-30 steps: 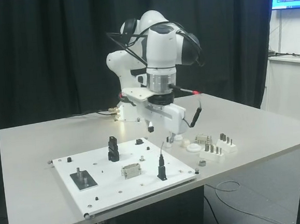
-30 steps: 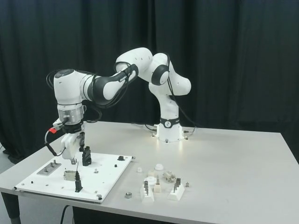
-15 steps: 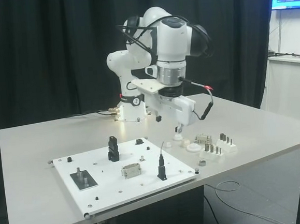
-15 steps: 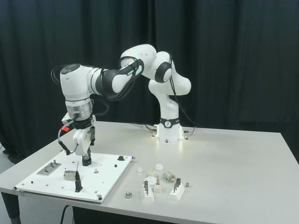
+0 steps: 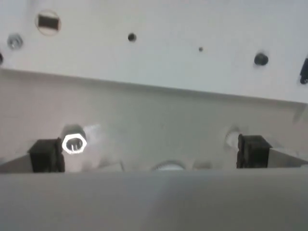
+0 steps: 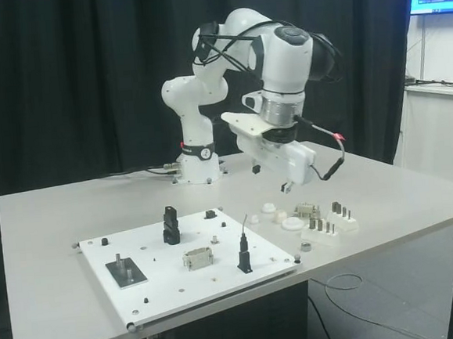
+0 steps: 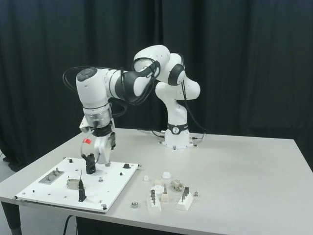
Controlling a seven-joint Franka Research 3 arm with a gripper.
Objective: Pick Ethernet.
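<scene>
On the white board (image 6: 142,298) stands a small black Ethernet plug (image 6: 244,262), upright; the pincer (image 6: 269,177) spread apart.

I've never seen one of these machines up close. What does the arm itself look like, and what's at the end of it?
The arm is white, built of rounded segments with black bands at the joints, standing on a round base bolted to the grey table. Black cables loop along its upper part. At its end sits a boxy white gripper with two black-tipped fingers.
</scene>
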